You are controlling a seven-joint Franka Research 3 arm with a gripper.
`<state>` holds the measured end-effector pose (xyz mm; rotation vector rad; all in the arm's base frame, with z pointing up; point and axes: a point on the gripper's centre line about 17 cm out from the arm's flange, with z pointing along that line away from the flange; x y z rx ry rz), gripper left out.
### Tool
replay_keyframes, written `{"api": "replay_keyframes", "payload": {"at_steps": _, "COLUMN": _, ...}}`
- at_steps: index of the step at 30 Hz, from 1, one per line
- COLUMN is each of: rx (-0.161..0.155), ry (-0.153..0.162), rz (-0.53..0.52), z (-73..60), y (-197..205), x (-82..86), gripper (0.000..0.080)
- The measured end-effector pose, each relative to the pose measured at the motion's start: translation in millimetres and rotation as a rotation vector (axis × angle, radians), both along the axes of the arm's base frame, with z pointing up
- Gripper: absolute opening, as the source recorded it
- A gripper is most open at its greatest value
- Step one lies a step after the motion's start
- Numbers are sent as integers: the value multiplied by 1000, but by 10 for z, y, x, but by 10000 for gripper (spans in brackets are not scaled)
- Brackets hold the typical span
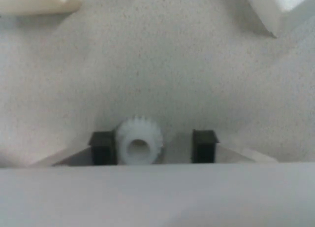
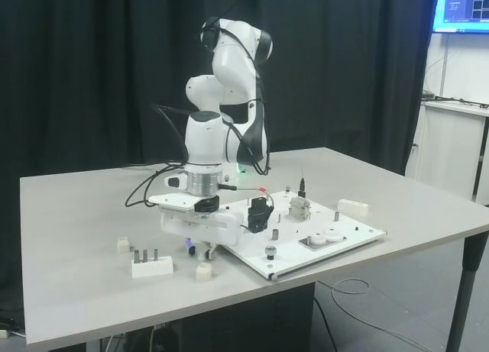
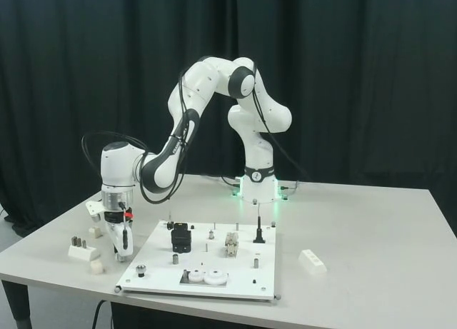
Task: Pick small gear.
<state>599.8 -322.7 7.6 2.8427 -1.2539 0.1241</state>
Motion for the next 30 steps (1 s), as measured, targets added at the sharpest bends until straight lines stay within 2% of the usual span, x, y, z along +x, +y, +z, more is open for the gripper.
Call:
{"api": "replay_keyframes", "payload": {"at_steps": 1, "rx": 0, "ry": 0, "rz": 0, "z": 2, "y": -1, "x": 1, "gripper": 515}}
{"api": "replay_keyframes", "payload": {"at_steps": 2, "rx": 1, "ry": 0, "rz": 0, "z": 4, "y": -1, "x": 2, "gripper": 336}}
{"api": "replay_keyframes", "payload": {"at_steps": 7, "rx": 3, "ry": 1, "rz": 1, "z": 16, "y": 2, "x": 13, "gripper": 336}}
{"api": "replay_keyframes", "payload": {"at_steps": 8, "rx": 4, "ry": 2, "rz": 1, "z": 16, "y": 5, "x": 13, "gripper": 189}}
{"api": "replay_keyframes", "payload": {"at_steps": 21, "rx": 11, "ry": 2, "rz": -2, "z": 29, "y": 16, "x": 33, "gripper": 190}}
{"api": "replay_keyframes", "payload": {"at_steps": 30, "rx": 12, "ry": 6, "rz": 18, "z": 151, "y": -55, "x": 74, "gripper": 190}}
